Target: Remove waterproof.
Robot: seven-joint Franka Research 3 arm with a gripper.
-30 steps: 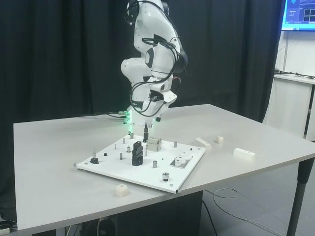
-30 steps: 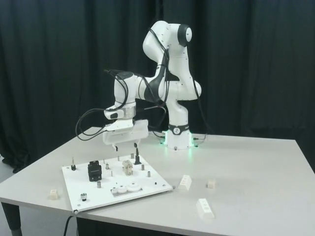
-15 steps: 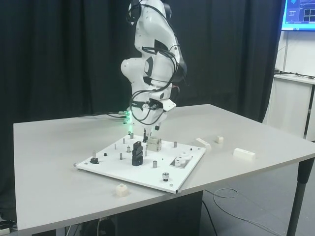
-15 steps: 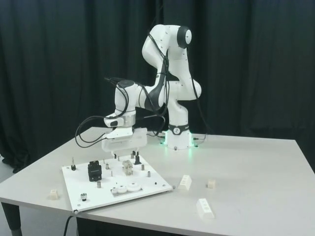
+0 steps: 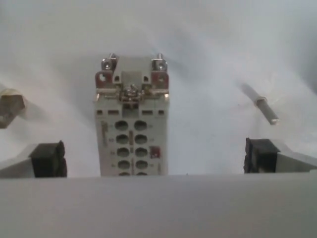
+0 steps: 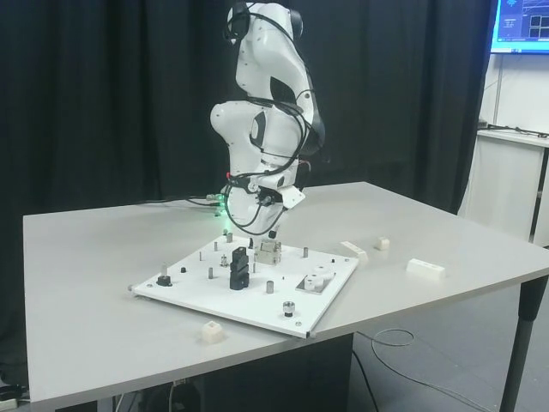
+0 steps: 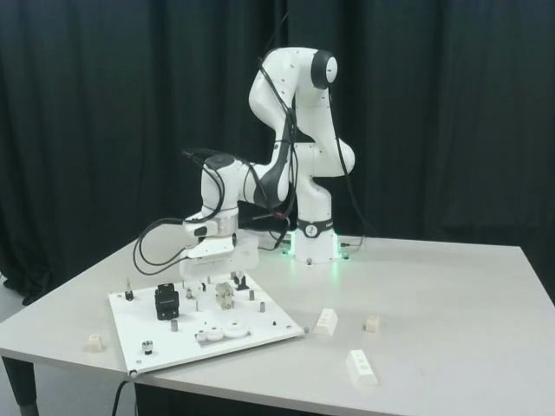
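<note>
The waterproof connector (image 5: 131, 130) is a pale block with rows of round holes and metal screws at one end. It stands on the white board (image 6: 257, 300), near the board's middle (image 6: 270, 251), (image 7: 225, 295). My gripper (image 5: 153, 157) is open and low over it. The two black fingertips (image 5: 48, 159) flank the connector's sides with a gap on each side, touching nothing. From the room cameras the gripper (image 6: 261, 237) (image 7: 216, 279) hangs just above the connector, with the arm bent down over the board (image 7: 264, 333).
On the board stand a black block (image 6: 238, 266) (image 7: 166, 300), white gears (image 6: 317, 275) (image 7: 222, 330), a metal pin (image 5: 266, 110) and several small pegs. Loose white blocks lie on the grey table (image 6: 212, 331) (image 6: 425, 268) (image 7: 361, 367) (image 7: 325, 321).
The arm has come down and forward over the board, bringing the gripper from well above the connector to just over it.
</note>
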